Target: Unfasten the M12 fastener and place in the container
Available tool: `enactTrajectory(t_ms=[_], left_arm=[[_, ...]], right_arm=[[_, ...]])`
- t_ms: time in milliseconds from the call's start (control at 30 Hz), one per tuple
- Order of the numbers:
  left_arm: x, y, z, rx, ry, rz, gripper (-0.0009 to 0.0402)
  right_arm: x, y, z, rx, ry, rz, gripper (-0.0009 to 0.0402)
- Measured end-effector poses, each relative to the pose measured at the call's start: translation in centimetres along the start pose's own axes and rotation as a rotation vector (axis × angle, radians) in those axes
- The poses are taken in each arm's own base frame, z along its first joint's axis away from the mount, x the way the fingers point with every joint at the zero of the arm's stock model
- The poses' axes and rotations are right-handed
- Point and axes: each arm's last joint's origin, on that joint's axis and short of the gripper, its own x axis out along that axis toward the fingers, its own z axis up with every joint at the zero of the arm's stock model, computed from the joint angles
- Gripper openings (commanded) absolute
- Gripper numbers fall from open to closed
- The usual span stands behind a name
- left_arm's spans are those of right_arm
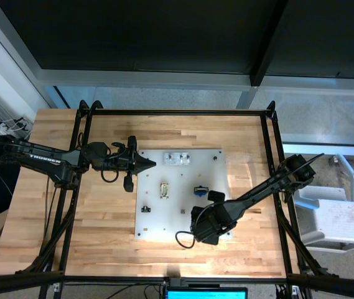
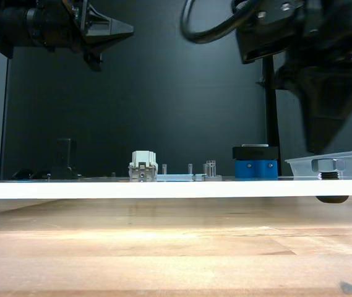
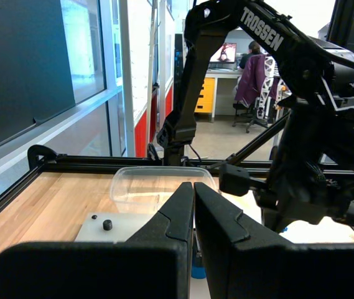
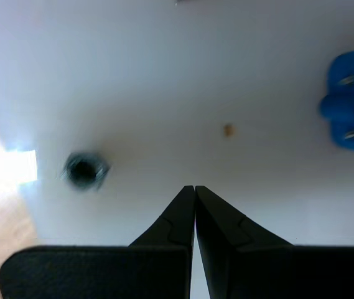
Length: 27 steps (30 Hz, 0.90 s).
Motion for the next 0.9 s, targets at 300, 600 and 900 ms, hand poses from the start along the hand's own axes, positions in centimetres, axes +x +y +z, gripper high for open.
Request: enactTrajectory(t_ms=[300,600,900], left_arm=[[0.0,0.0,0.0,0.000,0.000,0.000,0.0000],[0.0,0.0,0.0,0.000,0.000,0.000,0.0000],[0.0,0.0,0.0,0.000,0.000,0.000,0.0000]], right_arm=[[-1.3,0.5,0.3,0.173,0.101,0.165,0.0000],[-2.8,0.8,1.2,0.611,0.117,0.202,0.0044],[-2.2,1.1,2.1,0.998,0.151,0.176,0.0163]])
